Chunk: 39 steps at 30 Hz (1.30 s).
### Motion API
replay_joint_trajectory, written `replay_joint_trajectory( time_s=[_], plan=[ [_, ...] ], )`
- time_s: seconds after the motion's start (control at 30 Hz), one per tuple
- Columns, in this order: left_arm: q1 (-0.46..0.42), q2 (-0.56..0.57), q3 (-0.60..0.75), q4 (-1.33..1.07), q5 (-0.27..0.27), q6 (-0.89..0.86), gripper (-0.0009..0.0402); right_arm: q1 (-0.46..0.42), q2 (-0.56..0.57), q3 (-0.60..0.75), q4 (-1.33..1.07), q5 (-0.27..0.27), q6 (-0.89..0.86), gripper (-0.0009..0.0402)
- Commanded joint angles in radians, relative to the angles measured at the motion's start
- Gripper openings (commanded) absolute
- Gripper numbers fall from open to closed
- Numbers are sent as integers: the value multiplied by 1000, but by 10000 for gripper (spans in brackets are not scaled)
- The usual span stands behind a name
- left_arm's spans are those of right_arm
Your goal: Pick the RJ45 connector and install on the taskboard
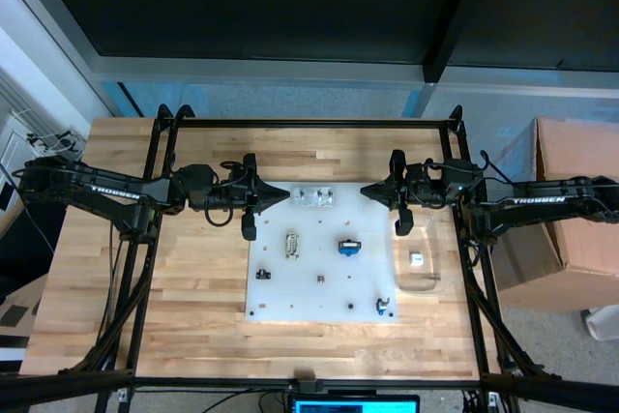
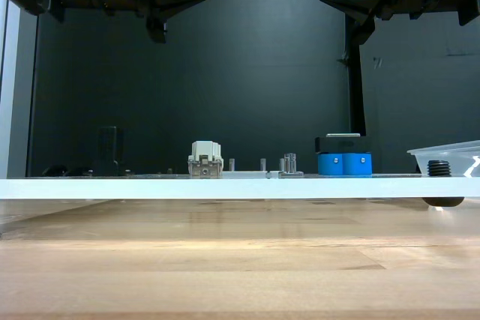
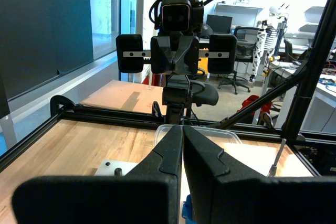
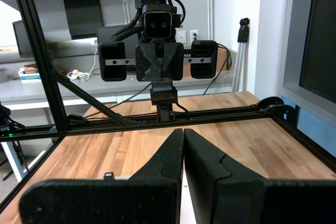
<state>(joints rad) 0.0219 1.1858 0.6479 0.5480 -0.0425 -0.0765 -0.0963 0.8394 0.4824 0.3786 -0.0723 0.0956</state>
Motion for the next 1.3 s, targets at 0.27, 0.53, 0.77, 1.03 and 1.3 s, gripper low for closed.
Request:
replay_joint_trajectory(
  time_s=[0.27,0.53,0.77,1.03,1.3],
  plan=[
    [0,0,0,0,0,0,0,0,0,0,-10,0,1,0],
    [0,0,0,0,0,0,0,0,0,0,-32,0,1,0],
    [0,0,0,0,0,0,0,1,0,0,-31,0,1,0],
    [0,0,0,0,0,0,0,0,0,0,-31,0,1,0],
    [0,0,0,0,0,0,0,0,0,0,-31,0,1,0]
  ],
)
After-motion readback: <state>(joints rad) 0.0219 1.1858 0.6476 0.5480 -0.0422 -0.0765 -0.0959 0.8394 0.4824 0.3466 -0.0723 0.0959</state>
